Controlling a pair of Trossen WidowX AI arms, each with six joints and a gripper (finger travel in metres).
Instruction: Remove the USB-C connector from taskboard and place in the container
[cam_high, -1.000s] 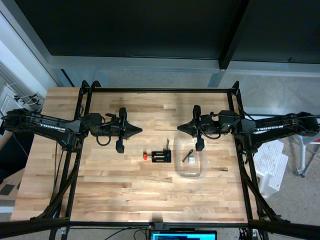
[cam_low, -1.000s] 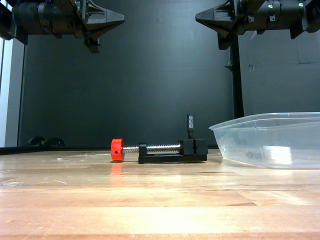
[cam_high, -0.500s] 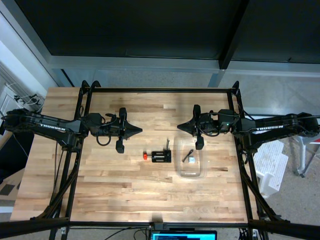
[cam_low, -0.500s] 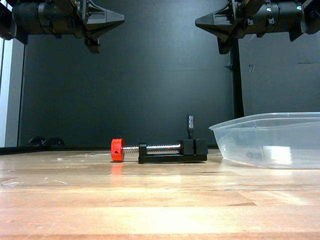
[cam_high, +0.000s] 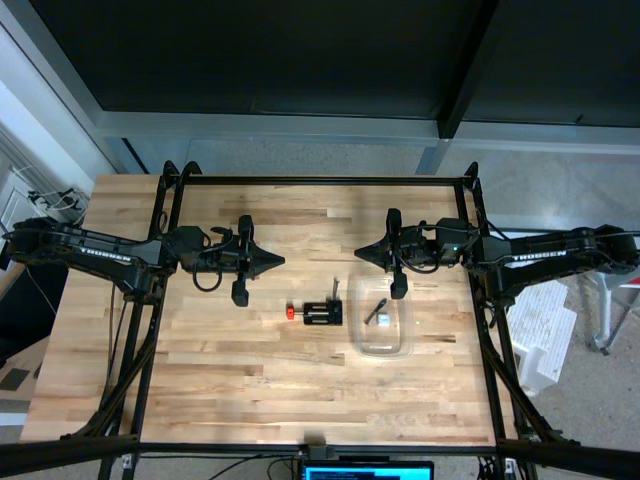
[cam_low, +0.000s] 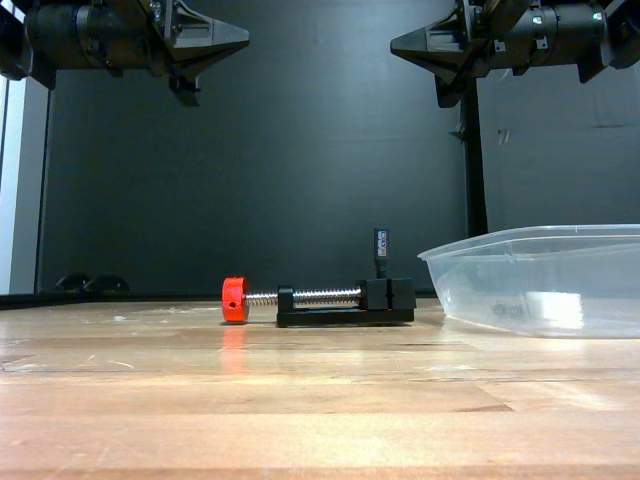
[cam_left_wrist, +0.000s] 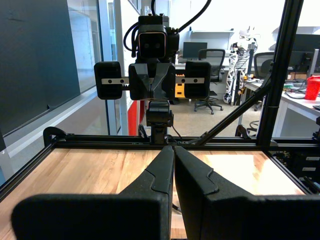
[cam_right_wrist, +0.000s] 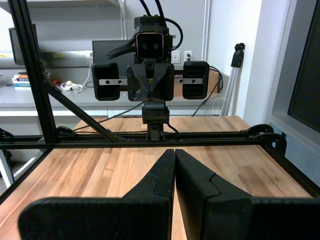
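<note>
The taskboard (cam_high: 322, 313) is a small black clamp with a red knob (cam_high: 291, 312), lying mid-table; in the low view the taskboard (cam_low: 345, 303) has a slim upright piece (cam_low: 380, 250) standing in it. To its right sits the clear container (cam_high: 381, 327), also seen as the container (cam_low: 545, 280). The USB-C connector (cam_high: 376, 308) lies inside it as a short dark stick beside a small white piece (cam_high: 383, 319). My left gripper (cam_high: 280, 261) hovers shut, high over the table's left. My right gripper (cam_high: 358, 252) hovers shut, behind the container. Both hold nothing.
A black frame rail (cam_high: 320, 181) runs along the table's far edge. Each wrist view looks level across at the opposite arm, the left gripper (cam_left_wrist: 173, 148) and right gripper (cam_right_wrist: 174, 151) pressed together. A laptop edge (cam_high: 367, 468) shows at the near edge.
The right gripper has drifted very slightly away from the container. The left arm, taskboard, container and connector have not moved.
</note>
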